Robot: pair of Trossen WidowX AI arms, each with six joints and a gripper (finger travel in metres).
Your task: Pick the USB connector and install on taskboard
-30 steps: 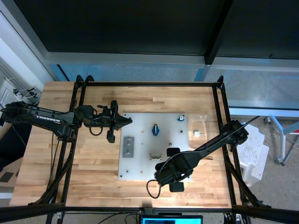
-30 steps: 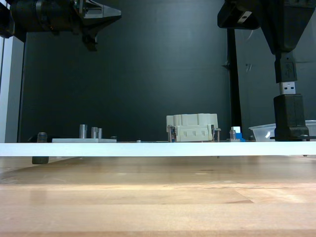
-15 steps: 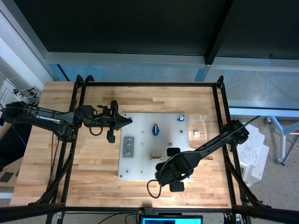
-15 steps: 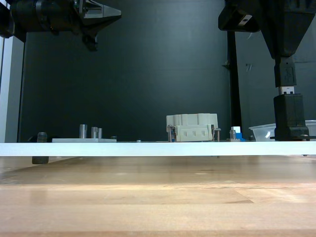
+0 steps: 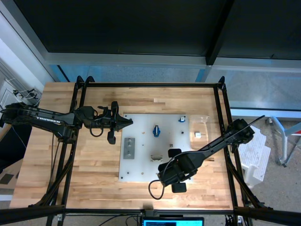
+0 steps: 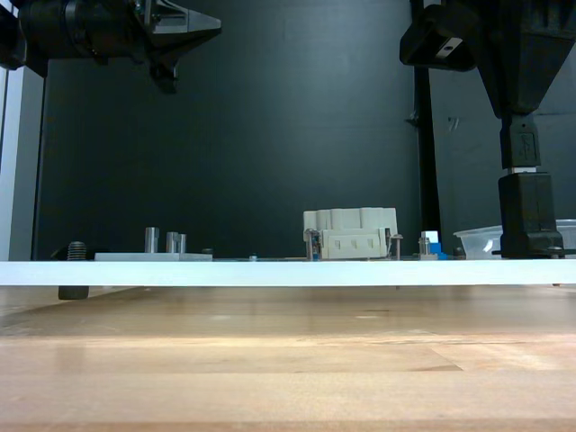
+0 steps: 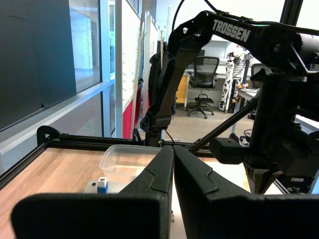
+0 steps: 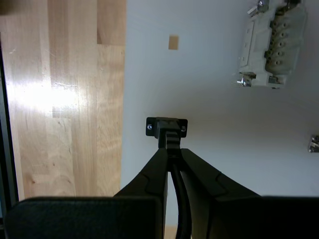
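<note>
Grippers left (image 5: 128, 122), right (image 5: 175, 166), seemingly over taskboard (image 5: 141, 165)

Open air spans the taskboard (image 5: 141, 165) between grey block (image 6: 166, 245) and beige connector (image 6: 351, 232). The left tool (image 6: 211, 24), pinched closed, hangs high over its far-left corner; the right tool (image 8: 171, 149), clamping the USB connector (image 8: 170, 135), stands on the black socket (image 6: 531, 216).

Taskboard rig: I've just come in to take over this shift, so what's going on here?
The right tool grips the USB connector upright over the black socket in the near right part of the taskboard. The plug's metal tip is almost wholly inside the socket. The left tool hangs shut and empty, high above the far left corner of the taskboard, away from the work.
</note>
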